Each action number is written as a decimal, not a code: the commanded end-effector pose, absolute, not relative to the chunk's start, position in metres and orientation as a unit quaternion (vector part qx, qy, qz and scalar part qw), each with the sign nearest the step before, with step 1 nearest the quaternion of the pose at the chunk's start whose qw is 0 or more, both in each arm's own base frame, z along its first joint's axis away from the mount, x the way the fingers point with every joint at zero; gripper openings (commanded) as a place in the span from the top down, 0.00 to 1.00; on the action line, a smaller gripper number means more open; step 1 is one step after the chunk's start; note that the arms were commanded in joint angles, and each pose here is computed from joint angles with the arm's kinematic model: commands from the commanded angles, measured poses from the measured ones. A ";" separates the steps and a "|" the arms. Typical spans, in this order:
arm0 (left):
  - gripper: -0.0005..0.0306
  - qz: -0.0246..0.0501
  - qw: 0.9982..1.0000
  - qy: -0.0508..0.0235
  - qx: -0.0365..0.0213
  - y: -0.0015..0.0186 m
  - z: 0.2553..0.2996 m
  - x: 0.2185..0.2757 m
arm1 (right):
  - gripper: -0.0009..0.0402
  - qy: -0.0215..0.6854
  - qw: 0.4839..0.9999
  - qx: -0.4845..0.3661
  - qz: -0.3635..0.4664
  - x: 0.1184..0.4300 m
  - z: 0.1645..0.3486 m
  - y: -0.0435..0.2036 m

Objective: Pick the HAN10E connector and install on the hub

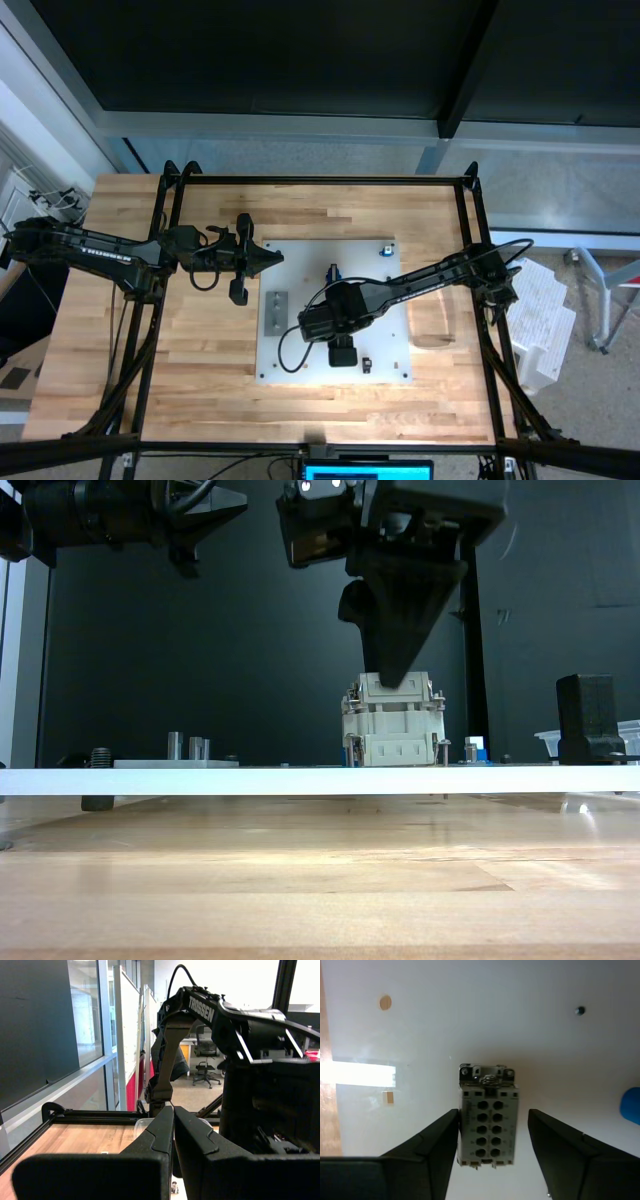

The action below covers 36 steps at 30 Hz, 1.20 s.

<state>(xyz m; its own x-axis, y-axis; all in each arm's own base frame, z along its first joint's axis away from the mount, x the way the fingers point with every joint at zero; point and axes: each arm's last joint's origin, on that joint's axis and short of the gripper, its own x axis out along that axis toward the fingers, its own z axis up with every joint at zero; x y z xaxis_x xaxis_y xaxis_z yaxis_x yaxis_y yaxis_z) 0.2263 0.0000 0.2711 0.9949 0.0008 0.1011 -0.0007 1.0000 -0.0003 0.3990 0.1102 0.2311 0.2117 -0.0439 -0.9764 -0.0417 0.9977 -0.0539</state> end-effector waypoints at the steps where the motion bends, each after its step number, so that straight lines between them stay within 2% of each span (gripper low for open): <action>1: 0.98 0.000 0.999 -0.051 0.000 0.0000 0.2712 0.2263 | 0.44 0.625 0.781 -0.020 0.002 0.397 0.237 0.111; 7: 0.98 0.000 0.999 -0.051 0.000 0.0000 0.2712 0.2263 | 0.40 0.616 0.788 -0.015 0.001 0.386 0.250 0.109; 20: 0.98 0.000 0.999 -0.051 0.000 0.0000 0.2712 0.2263 | 0.40 0.571 0.821 -0.001 0.010 0.347 0.271 0.103; 36: 0.98 0.000 0.999 -0.051 0.000 0.0000 0.2712 0.2263 | 0.40 0.572 0.820 -0.003 0.012 0.343 0.269 0.103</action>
